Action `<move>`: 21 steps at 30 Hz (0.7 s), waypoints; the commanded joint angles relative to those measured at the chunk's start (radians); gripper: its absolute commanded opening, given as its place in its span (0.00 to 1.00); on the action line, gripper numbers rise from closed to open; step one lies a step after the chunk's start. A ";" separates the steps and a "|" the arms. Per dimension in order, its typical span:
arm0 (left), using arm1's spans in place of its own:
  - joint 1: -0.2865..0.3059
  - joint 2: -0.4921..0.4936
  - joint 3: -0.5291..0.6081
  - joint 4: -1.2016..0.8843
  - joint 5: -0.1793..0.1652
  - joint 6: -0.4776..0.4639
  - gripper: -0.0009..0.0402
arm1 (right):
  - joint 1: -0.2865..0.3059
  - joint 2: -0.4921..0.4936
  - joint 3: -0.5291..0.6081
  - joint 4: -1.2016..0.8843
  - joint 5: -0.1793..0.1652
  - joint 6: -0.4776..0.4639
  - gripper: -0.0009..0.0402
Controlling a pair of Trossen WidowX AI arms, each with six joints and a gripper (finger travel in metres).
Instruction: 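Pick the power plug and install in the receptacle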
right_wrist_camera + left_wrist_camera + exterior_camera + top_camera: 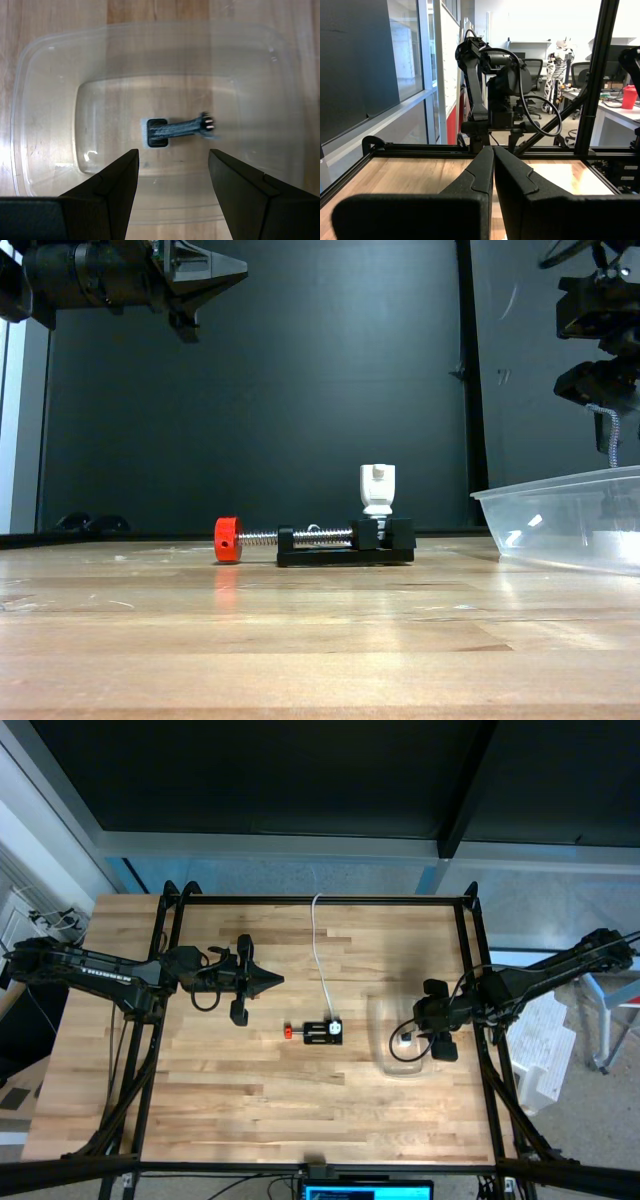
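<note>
One power plug (181, 128) in clear tray (45, 60), spread right gripper (172, 152) above; left gripper (493, 148) (jaws together) aloft

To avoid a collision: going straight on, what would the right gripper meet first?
Likely the power plug lying in the clear tray below the open right gripper, though depth is unclear. The left gripper, shut, hangs high over the table's left side.

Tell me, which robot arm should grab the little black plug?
The right one. The right gripper hangs open over the clear tray, directly above the power plug lying inside. The left gripper is shut, held high on the far side of the clamp.
</note>
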State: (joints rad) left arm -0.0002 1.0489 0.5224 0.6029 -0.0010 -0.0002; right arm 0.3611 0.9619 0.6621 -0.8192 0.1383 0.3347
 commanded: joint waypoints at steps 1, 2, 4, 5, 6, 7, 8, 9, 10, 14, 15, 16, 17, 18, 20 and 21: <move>0.000 0.000 0.000 0.000 0.000 0.000 0.02 | 0.008 0.015 -0.012 0.035 0.001 0.000 0.49; 0.000 0.000 0.000 0.000 0.000 0.000 0.02 | 0.008 0.019 -0.014 0.043 0.001 0.000 0.49; 0.000 0.000 0.000 0.000 0.000 0.000 0.02 | 0.010 0.033 -0.017 0.054 0.001 -0.002 0.49; 0.000 0.000 0.000 0.000 0.000 0.000 0.02 | 0.010 0.040 -0.018 0.060 0.001 -0.002 0.49; 0.000 0.000 0.000 0.000 0.000 0.000 0.02 | 0.010 0.050 -0.019 0.069 0.001 -0.003 0.49; 0.000 0.000 0.000 0.000 0.000 0.000 0.02 | 0.011 0.058 -0.021 0.080 0.001 -0.005 0.49; 0.000 0.000 0.000 0.000 0.000 0.000 0.02 | 0.011 0.064 -0.023 0.090 0.001 -0.007 0.49; 0.000 0.000 0.000 0.000 0.000 0.000 0.02 | 0.011 0.069 -0.028 0.103 0.001 -0.006 0.49; 0.000 0.000 0.000 0.000 0.000 0.000 0.02 | 0.012 0.074 -0.033 0.113 0.001 -0.006 0.49; 0.000 0.000 0.000 0.000 0.000 0.000 0.02 | 0.012 0.082 -0.056 0.150 0.002 -0.005 0.49; 0.000 0.000 0.000 0.000 0.000 0.000 0.02 | 0.012 0.082 -0.061 0.156 0.003 -0.003 0.49; 0.000 0.000 0.000 0.000 0.000 0.000 0.02 | 0.012 0.082 -0.066 0.160 0.008 -0.002 0.49; 0.000 0.000 0.000 0.000 0.000 0.000 0.02 | 0.012 0.082 -0.070 0.160 0.020 -0.002 0.49; 0.000 0.000 0.000 0.000 0.000 0.000 0.02 | 0.012 0.082 -0.074 0.161 0.027 -0.002 0.49; 0.000 0.000 0.000 0.000 0.000 0.000 0.02 | 0.012 0.082 -0.082 0.171 0.027 -0.002 0.49; 0.000 0.000 0.000 0.000 0.000 0.000 0.02 | 0.012 0.082 -0.086 0.183 0.025 -0.002 0.49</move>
State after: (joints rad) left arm -0.0002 1.0489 0.5228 0.6029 -0.0006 -0.0002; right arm 0.3733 1.0435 0.5808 -0.6506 0.1650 0.3317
